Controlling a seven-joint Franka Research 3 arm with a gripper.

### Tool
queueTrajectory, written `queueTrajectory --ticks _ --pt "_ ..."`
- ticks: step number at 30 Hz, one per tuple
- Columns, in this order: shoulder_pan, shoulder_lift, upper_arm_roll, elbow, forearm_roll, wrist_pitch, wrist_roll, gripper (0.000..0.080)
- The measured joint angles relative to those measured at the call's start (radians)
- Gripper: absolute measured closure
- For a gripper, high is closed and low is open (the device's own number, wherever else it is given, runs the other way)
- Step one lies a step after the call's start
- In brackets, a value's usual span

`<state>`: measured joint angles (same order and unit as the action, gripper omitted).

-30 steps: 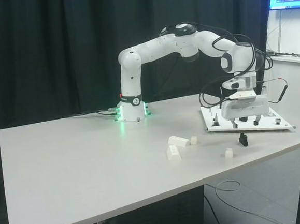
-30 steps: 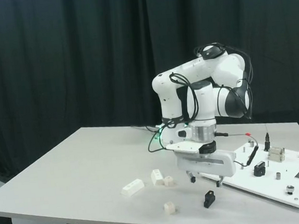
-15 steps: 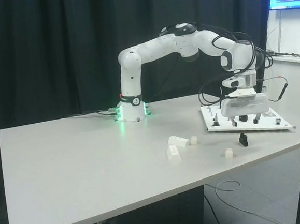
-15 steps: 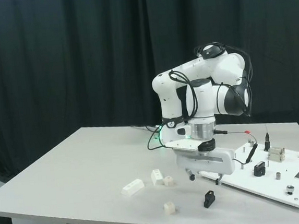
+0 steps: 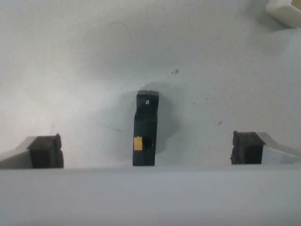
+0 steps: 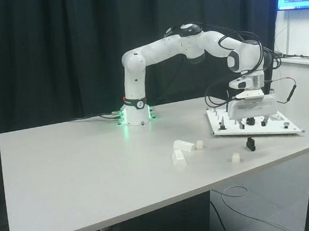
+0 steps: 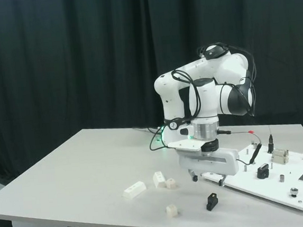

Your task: Remove bolt 4.

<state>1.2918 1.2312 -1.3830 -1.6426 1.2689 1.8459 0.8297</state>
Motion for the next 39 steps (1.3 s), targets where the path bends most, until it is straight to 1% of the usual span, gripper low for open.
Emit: queueTrajectory --ticks 39 --pt "0.000 0.000 -0.004 0.009 -0.007 -0.001 0.028 0.0003"
